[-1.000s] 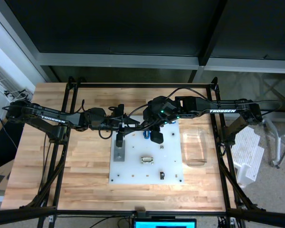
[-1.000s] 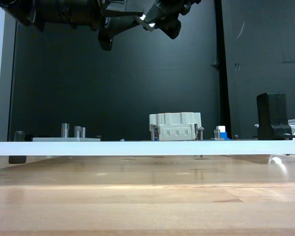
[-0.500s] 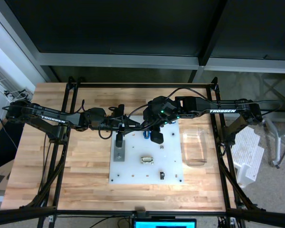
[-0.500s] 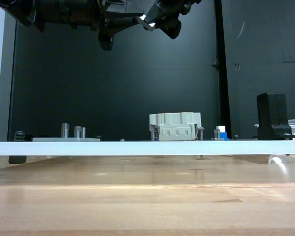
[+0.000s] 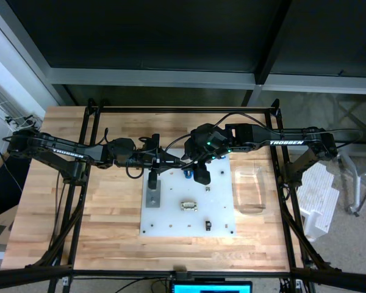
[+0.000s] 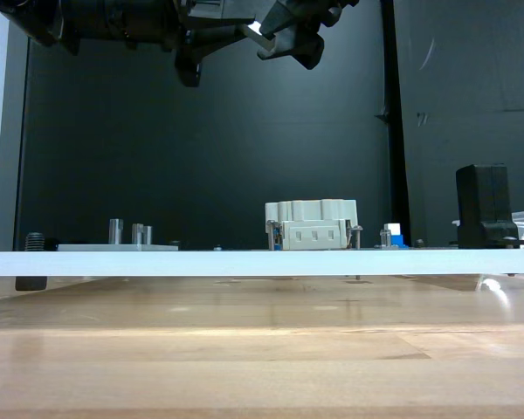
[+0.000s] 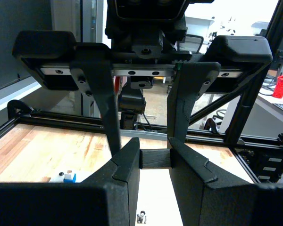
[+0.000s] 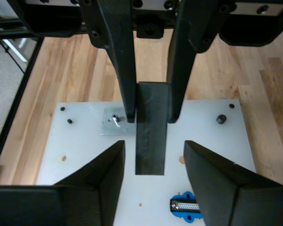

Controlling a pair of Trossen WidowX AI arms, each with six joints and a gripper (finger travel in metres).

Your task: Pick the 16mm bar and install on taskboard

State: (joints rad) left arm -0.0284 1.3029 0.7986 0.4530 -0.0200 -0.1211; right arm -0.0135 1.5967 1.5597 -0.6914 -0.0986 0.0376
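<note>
The bar hung level in the air above the board, clear of any seat, between the two grippers, which faced each other. The left gripper was clamped on one end, its fingers flat against the bar's two sides. The right gripper stood around the other end with its fingers spread wider than the bar, a gap showing on each side, so it held nothing. The bar looked like a stiff, dark, square-edged piece with smooth flat faces. It would likely neither bend nor crush, and it seemed light enough for one gripper to carry. Smooth faces might slip, or let it pivot if pinched only at the tip, so the best hold was probably across two opposite flat sides, a little in from the end, leaving the other end free for the seat
</note>
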